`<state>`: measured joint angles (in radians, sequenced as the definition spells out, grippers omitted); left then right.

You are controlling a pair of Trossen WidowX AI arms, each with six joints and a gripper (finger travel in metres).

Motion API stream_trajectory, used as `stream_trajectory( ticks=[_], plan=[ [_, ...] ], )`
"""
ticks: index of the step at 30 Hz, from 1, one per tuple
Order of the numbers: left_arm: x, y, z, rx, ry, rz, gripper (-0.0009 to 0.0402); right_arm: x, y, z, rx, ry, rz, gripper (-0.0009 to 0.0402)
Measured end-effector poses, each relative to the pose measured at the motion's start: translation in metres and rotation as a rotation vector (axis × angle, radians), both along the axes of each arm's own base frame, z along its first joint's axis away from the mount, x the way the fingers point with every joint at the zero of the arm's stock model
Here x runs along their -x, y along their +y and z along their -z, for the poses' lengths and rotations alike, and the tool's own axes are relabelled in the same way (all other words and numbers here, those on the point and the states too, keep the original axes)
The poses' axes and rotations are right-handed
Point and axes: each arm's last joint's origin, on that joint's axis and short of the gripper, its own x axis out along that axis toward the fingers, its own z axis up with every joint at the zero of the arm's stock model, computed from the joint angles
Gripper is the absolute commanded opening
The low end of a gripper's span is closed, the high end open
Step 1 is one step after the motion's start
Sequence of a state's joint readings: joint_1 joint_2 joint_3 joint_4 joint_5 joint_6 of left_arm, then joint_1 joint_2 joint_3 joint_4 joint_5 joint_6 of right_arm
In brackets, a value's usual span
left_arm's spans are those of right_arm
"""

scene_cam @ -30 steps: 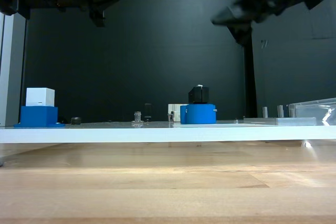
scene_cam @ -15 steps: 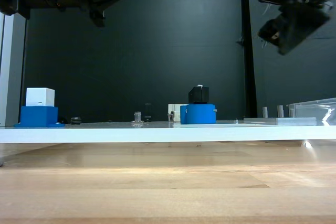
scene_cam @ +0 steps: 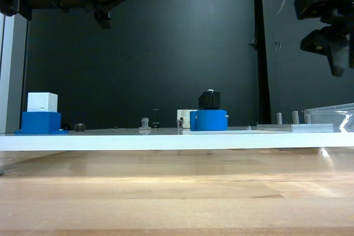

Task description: Pick the 16mm cylinder and install on the taskboard

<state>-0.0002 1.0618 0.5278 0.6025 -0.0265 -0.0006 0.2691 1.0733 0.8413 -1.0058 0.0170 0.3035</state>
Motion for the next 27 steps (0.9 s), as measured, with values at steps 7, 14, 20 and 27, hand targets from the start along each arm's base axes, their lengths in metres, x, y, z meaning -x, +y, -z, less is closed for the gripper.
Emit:
stream_trajectory(
  ticks=[7, 14, 20, 27],
  plan=[
    [0.000, 0.000, 0.000, 0.000, 0.000, 0.000, 0.0000, 0.008, 0.005, 0.004, 0.030, 0.084, 0.023, 0.0278],
    [0.000, 0.000, 0.000, 0.000, 0.000, 0.000, 0.0000, 0.010, 0.008, 0.012, 0.058, 0.114, 0.025, 0.0298],
    [0.000, 0.000, 0.000, 0.000, 0.000, 0.000, 0.0000, 0.014, 0.012, 0.020, 0.086, 0.125, 0.027, 0.0294],
    [0.000, 0.000, 0.000, 0.000, 0.000, 0.000, 0.0000, 0.018, 0.020, 0.033, 0.097, 0.139, 0.042, 0.0291]
  ],
)
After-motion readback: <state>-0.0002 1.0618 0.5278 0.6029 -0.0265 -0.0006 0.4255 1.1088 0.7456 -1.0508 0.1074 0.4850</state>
